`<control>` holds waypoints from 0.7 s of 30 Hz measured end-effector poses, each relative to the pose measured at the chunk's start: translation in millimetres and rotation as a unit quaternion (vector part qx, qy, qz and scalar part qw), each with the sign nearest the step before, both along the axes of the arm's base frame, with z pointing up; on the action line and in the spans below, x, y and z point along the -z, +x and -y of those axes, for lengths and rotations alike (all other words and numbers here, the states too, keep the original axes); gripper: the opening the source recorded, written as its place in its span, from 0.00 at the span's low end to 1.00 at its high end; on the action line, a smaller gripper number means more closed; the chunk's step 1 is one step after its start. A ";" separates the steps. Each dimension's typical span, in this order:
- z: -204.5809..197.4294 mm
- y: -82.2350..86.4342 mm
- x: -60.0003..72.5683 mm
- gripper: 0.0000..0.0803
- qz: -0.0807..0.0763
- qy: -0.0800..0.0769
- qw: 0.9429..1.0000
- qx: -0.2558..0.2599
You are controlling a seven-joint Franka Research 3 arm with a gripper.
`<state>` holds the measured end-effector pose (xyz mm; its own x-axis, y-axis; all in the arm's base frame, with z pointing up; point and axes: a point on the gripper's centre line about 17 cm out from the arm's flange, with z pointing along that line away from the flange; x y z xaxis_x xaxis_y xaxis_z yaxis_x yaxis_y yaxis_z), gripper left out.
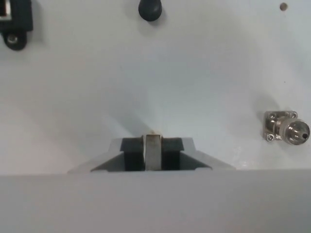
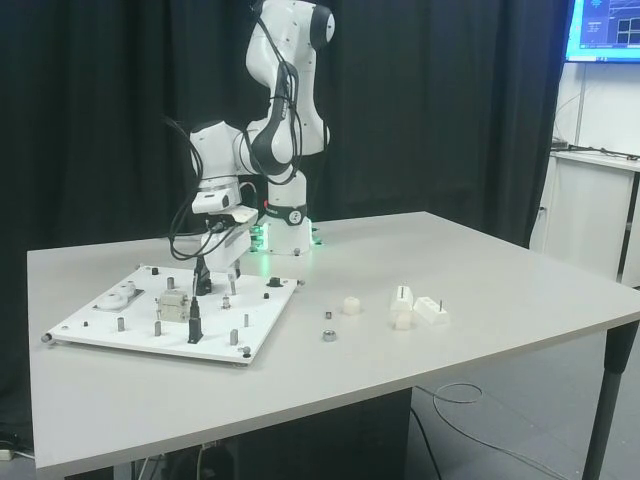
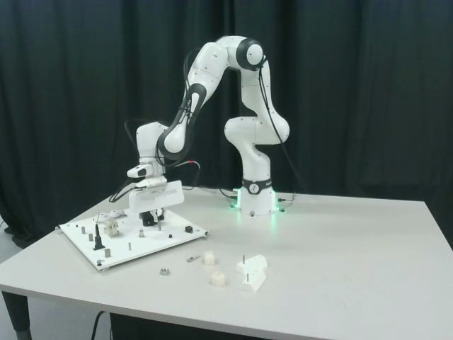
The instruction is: Insert square peg 2.
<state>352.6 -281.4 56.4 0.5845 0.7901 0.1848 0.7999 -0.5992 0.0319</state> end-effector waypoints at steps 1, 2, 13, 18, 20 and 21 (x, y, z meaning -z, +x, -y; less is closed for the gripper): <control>0.0 0.0 0.0 0.09 0.000 0.000 1.000 -0.001; 0.0 0.0 0.0 0.09 0.000 0.000 1.000 -0.002; -1.3 1.0 0.0 0.09 0.002 0.001 1.000 -0.003; -4.8 3.7 0.1 0.09 0.007 0.009 1.000 0.011; -6.1 4.2 0.5 0.09 0.009 0.013 1.000 0.018; -6.8 4.3 0.7 0.09 0.010 0.015 1.000 0.020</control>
